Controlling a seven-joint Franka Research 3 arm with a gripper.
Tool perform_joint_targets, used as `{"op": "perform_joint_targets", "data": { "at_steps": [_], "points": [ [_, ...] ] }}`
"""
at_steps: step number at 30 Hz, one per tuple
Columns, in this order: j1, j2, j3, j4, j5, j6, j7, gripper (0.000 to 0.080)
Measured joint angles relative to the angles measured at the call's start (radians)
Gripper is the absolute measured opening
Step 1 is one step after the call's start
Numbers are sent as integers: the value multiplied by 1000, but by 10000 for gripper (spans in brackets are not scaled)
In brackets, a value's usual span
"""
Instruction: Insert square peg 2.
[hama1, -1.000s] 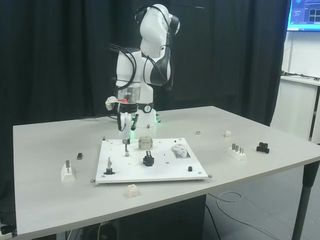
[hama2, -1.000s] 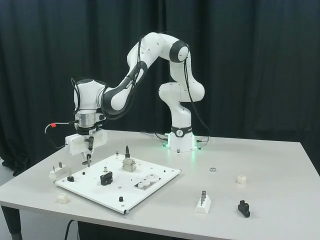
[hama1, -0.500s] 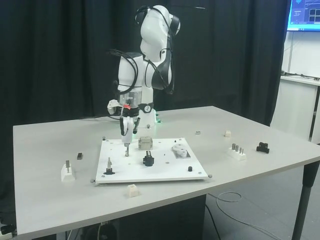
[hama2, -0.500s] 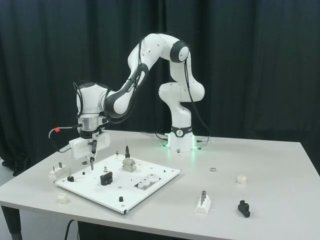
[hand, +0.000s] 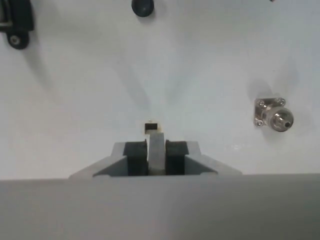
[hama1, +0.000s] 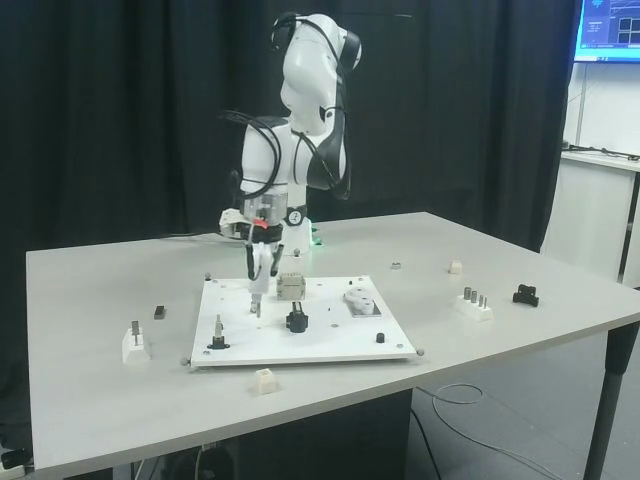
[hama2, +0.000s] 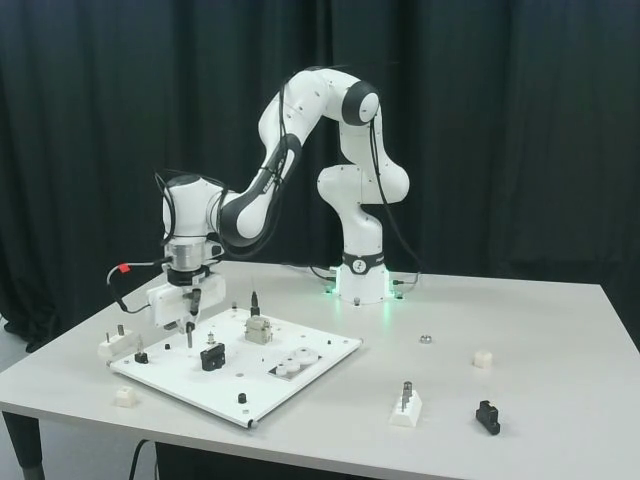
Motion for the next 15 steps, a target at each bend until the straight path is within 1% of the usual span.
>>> {"op": "perform_joint_targets", "data": {
  "at_steps": [8, 15],
  "points": [
    [0, 0, 7, -21, 0, 39, 0, 71],
    [0, 2, 7, -24, 0, 46, 0, 71]
  ]
}}
